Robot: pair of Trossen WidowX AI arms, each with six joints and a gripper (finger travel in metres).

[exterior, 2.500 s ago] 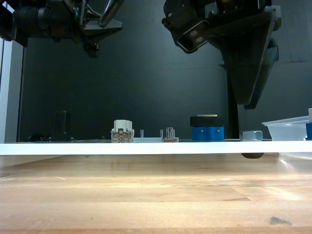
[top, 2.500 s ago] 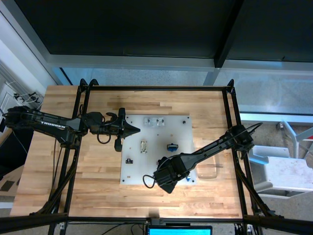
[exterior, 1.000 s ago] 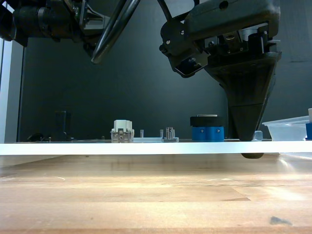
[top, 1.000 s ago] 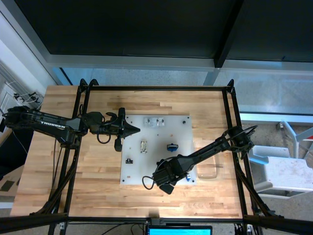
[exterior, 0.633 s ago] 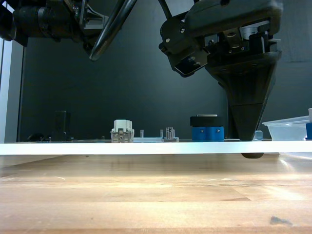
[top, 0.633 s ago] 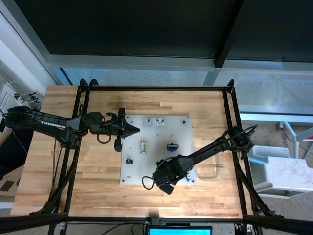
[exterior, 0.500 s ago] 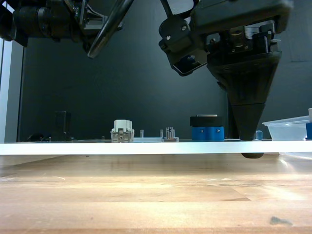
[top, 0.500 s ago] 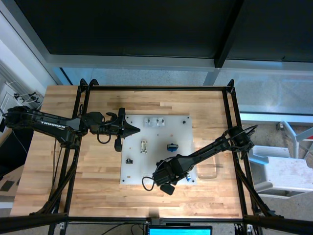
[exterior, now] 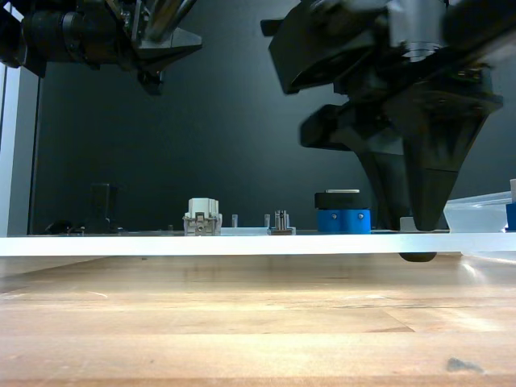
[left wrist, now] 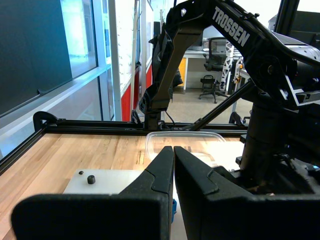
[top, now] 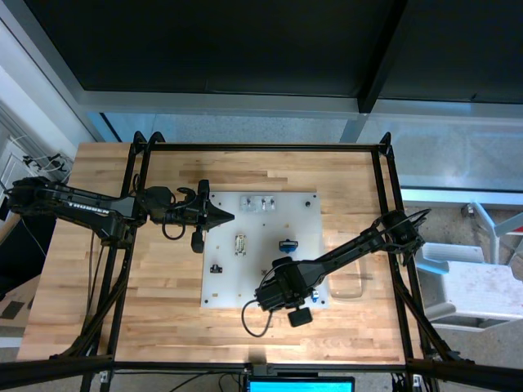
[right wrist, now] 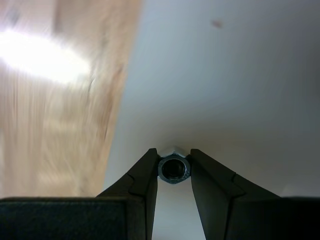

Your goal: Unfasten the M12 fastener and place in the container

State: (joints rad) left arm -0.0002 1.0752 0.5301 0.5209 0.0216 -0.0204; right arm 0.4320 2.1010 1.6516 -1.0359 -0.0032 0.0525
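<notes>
Clenching the silver nut (right wrist: 173,169) from both sides, the jaws of the right gripper (right wrist: 172,153) press their flat inner faces against it, and the nut's open bore faces the wrist camera with the white board (top: 225,286) behind it. In the low view the same right gripper (exterior: 425,222) points straight down with its tips at board level, a pale sliver of the nut (exterior: 406,223) showing just beside them; whether the nut sits on its stud cannot be told, since the fingers hide that spot. From above, the right gripper (top: 286,294) stands over the board's near right part, its arm reaching in across the table (top: 163,310). The clear tray (top: 347,286) lies on the table just beside the board's right edge, apart from the nut. Over the board's far left edge the left gripper (top: 225,217) hangs high, its jaws pressed together on nothing (left wrist: 173,150).
</notes>
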